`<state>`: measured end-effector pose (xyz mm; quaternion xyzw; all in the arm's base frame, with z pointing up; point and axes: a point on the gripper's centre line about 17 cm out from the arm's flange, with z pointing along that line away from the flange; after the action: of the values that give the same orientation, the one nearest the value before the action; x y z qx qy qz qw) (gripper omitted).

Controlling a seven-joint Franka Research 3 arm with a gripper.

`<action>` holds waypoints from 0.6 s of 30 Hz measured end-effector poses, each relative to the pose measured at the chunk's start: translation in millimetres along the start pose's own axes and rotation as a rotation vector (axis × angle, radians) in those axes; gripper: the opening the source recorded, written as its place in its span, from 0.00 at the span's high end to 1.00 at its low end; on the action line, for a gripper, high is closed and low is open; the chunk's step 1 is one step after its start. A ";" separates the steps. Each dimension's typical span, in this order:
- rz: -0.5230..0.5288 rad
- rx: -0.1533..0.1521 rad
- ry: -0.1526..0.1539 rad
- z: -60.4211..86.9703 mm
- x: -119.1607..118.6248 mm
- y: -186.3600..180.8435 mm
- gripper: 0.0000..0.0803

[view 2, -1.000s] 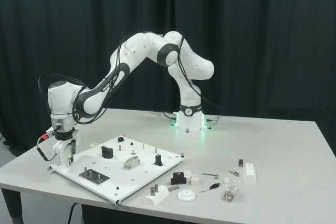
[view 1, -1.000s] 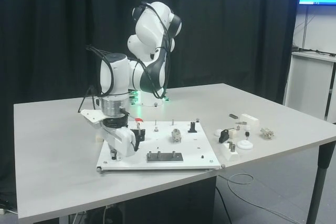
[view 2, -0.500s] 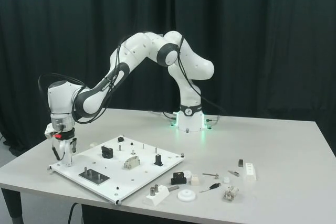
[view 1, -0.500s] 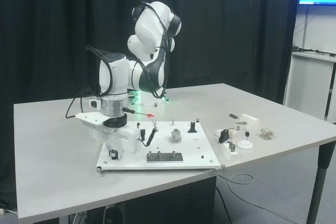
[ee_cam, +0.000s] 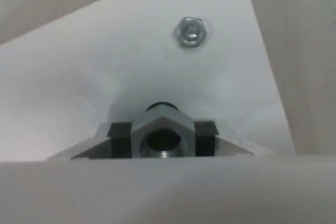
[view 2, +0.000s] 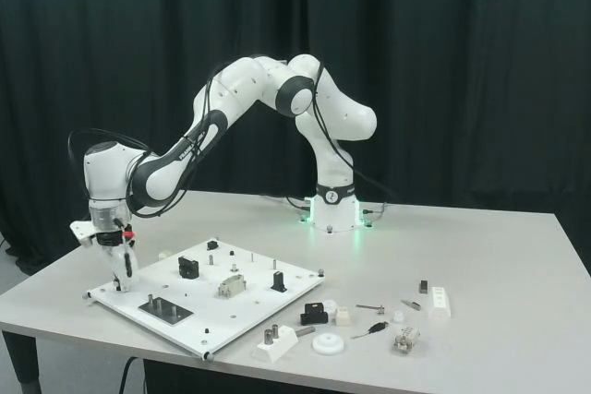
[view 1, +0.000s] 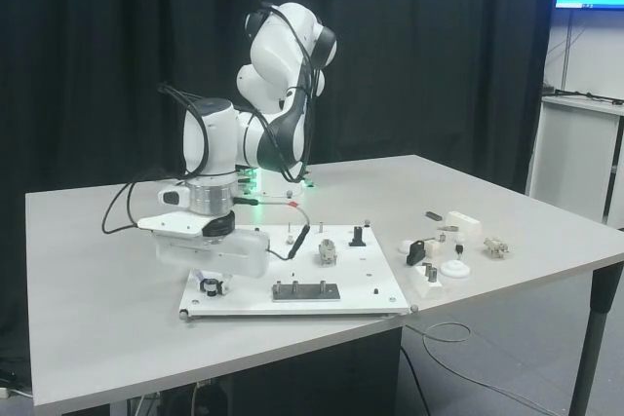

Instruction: Remove bolt 4.

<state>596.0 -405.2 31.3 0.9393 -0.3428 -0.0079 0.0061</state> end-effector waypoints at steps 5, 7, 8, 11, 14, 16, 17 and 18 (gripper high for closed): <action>-0.165 0.002 0.001 -0.1 0.1 0.1 0.71; -0.216 0.005 0.003 -0.3 0.3 -0.1 0.71; -0.236 0.007 0.003 -0.4 0.4 0.0 0.71; -0.286 0.010 0.004 -0.4 0.5 0.3 0.71; -0.337 0.012 0.005 -0.3 0.6 0.8 0.71; -0.374 0.012 0.006 -0.2 0.7 1.4 0.71; -0.393 0.012 0.006 -0.1 0.6 1.8 0.71; -0.409 0.013 0.006 0.0 0.6 1.9 0.71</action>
<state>595.2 -407.1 31.4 0.9894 -0.1449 -0.0038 -0.0008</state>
